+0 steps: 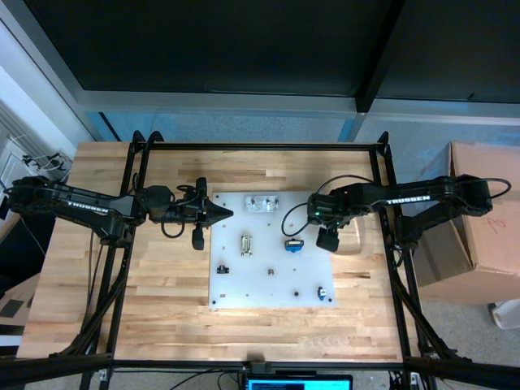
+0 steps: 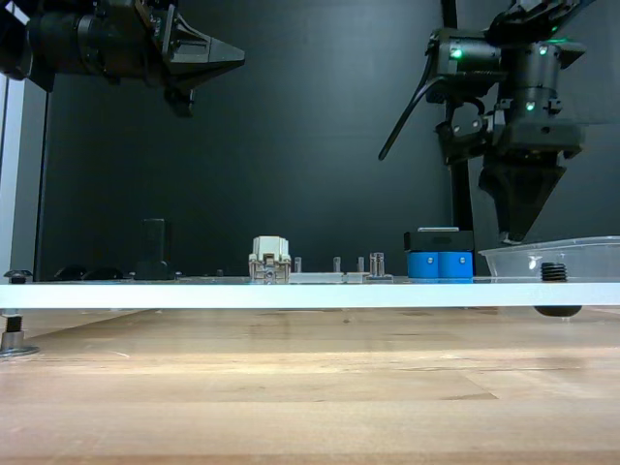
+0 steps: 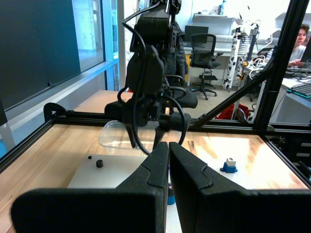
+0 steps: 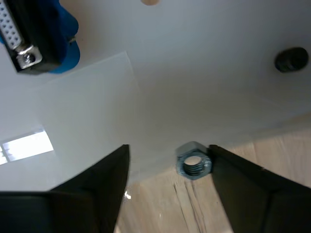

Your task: Unfasten the M12 nut and place it in the container

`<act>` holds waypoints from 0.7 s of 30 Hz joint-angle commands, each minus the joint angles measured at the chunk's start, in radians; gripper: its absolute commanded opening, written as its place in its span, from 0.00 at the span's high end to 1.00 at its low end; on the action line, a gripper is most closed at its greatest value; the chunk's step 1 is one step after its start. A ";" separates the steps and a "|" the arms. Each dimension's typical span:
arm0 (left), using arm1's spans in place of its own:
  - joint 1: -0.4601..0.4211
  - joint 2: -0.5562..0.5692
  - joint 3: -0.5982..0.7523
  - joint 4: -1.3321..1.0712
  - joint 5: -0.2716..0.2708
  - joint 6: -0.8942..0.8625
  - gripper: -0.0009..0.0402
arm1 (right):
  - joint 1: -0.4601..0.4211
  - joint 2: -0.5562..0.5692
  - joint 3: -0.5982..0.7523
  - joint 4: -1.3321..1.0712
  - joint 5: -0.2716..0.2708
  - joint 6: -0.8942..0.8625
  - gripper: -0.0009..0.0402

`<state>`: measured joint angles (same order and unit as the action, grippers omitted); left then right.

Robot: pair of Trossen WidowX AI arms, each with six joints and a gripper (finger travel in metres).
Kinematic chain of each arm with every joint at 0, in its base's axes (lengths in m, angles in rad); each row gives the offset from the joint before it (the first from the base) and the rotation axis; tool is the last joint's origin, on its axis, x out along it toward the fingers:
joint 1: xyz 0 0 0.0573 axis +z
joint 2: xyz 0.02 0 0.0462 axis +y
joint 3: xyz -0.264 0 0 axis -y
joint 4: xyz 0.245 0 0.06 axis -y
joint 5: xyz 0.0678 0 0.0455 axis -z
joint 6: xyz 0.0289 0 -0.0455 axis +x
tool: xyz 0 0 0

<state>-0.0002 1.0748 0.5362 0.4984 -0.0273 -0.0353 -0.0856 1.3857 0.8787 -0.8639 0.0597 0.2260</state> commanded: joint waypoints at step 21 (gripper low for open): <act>0.000 0.000 0.000 0.000 0.000 0.000 0.98 | 0.000 0.048 0.059 0.053 -0.009 -0.140 0.12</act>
<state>-0.0002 1.0748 0.5362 0.4984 -0.0273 -0.0353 -0.0853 1.4319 0.9352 -0.8078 0.0563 0.1036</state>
